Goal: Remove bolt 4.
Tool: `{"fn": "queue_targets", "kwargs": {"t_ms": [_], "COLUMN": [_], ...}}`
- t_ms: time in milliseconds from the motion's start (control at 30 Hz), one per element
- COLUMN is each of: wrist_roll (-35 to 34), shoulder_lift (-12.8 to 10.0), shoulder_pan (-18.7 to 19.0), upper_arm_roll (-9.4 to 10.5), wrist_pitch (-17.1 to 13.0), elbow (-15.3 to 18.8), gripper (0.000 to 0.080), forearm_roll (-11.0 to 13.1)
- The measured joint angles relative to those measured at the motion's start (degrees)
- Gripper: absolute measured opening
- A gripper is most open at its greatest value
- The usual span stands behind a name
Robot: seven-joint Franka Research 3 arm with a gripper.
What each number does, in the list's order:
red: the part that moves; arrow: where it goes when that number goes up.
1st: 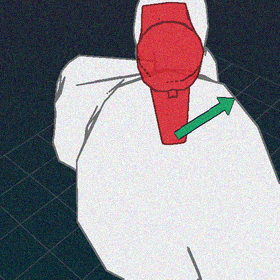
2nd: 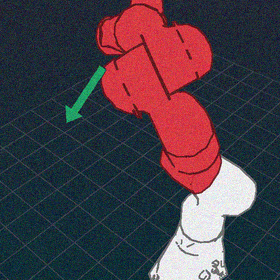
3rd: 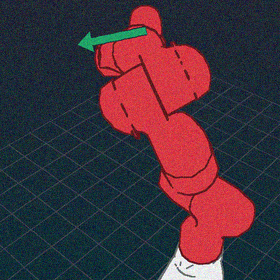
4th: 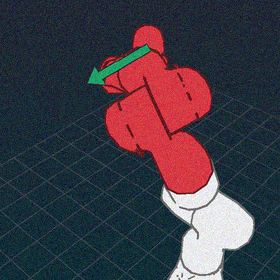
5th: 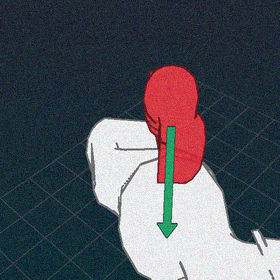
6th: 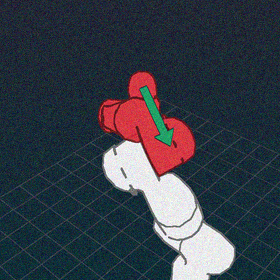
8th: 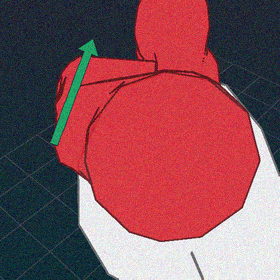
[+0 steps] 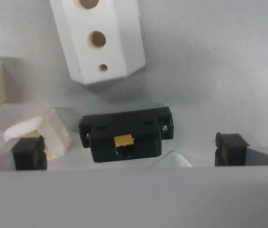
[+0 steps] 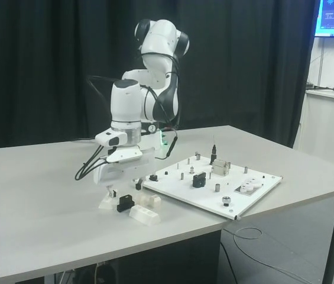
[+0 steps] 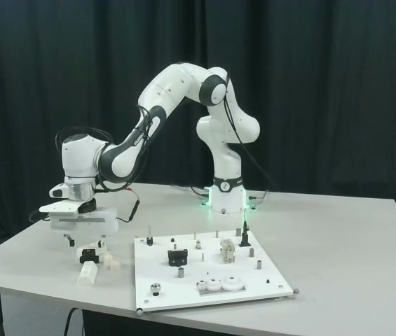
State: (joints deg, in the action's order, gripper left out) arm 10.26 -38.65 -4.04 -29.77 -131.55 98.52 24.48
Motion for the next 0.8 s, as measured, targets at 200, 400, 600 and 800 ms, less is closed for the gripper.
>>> {"fn": "queue_targets", "kwargs": {"t_ms": [200,400,600,800], "wrist_roll": [-0.1,-0.3,-0.3,-0.3], "shoulder_lift": [0.0,0.0,0.0,0.0], "shoulder_pan": [0.0,0.0,0.0,0.0], "upper_arm_roll": [-0.81,-1.45,-1.73,-1.78], "wrist_pitch": [4.0,7.0,8.3,8.8], "elbow": [-2.5,-4.4,-5.2,-5.6], "gripper": [0.0789,0.0798,0.08,0.08], "forearm_roll": [0.0,-0.1,-0.1,-0.1]}}
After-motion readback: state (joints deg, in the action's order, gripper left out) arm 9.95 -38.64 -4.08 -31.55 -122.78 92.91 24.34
